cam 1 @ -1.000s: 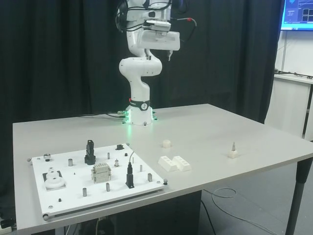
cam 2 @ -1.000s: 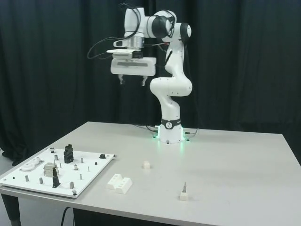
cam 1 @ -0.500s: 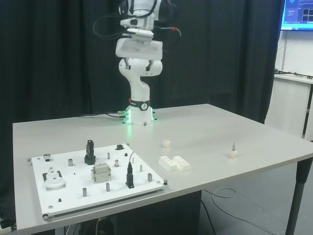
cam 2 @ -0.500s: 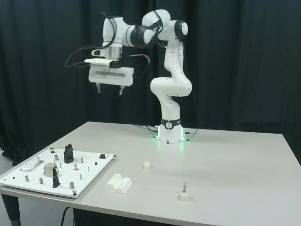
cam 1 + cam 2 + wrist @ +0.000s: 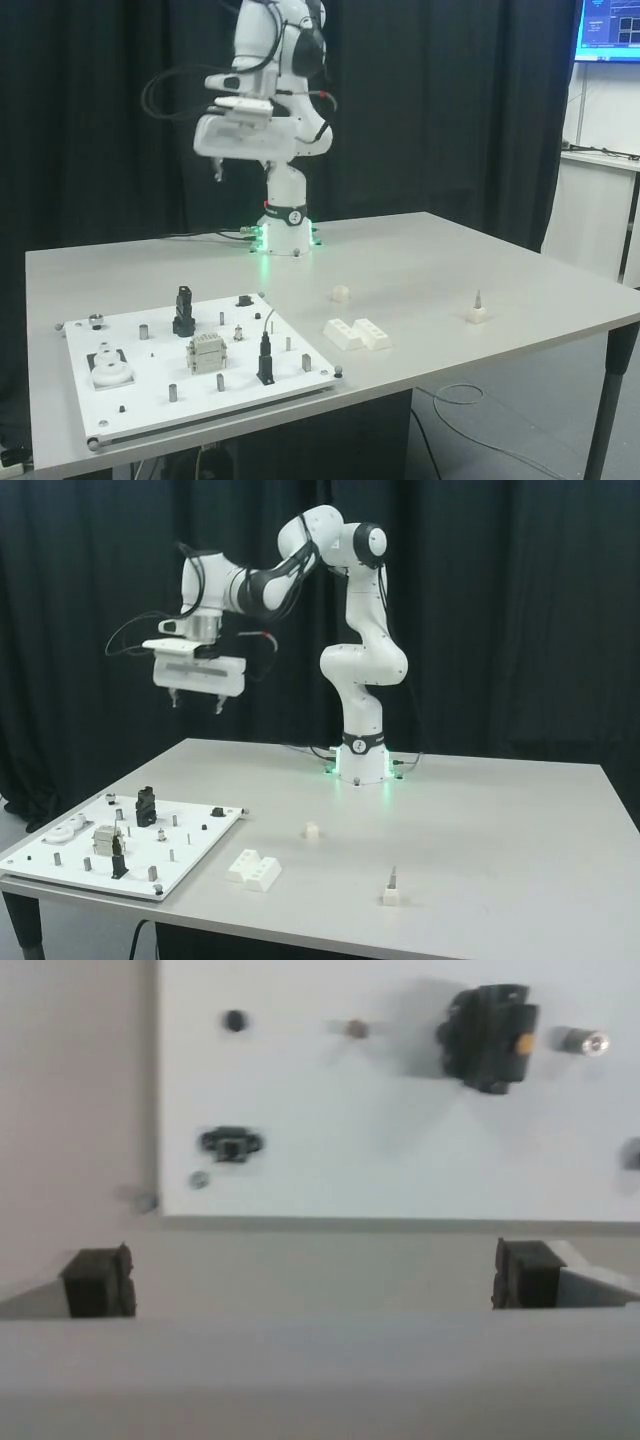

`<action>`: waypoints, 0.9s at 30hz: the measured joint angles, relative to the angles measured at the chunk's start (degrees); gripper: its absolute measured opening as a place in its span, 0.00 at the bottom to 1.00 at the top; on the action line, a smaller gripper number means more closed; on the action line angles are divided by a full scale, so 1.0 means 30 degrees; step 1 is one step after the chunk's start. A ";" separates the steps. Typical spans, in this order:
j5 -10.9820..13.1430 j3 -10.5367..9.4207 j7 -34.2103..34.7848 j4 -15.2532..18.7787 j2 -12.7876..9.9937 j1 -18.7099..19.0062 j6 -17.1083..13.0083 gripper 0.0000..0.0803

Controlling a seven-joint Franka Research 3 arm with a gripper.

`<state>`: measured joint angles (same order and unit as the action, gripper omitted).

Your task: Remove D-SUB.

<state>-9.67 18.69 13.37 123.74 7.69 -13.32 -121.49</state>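
A white board [image 5: 140,402] [image 5: 192,846] lies at the table's near corner with several parts plugged in. A grey boxy connector [image 5: 205,352] [image 5: 103,838] that looks like the D-SUB stands near the board's middle. My gripper [image 5: 240,172] [image 5: 197,705] hangs open and empty high in the air, well above the table, off the board's far side. In the wrist view the gripper [image 5: 311,1278] has the board's edge [image 5: 350,1160] below it, with a small black socket [image 5: 230,1144] and a tall black plug [image 5: 490,1035]. The grey connector is outside that view.
On the board also stand a black plug with a cable [image 5: 266,360], a black plug [image 5: 183,312], white gears [image 5: 110,370] and several pegs. On the table lie two white blocks [image 5: 357,333], a small white cube [image 5: 341,293] and a white stand with a pin [image 5: 476,312].
The arm has swung from above its base towards the board's side of the table and come lower. The gripper has stayed open and empty.
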 joint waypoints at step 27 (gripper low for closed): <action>0.4835 0.2755 -0.5067 -0.3133 -0.8243 -0.0457 -0.4489 1.00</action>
<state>4.84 26.96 -1.83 114.34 -17.04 -14.69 -134.96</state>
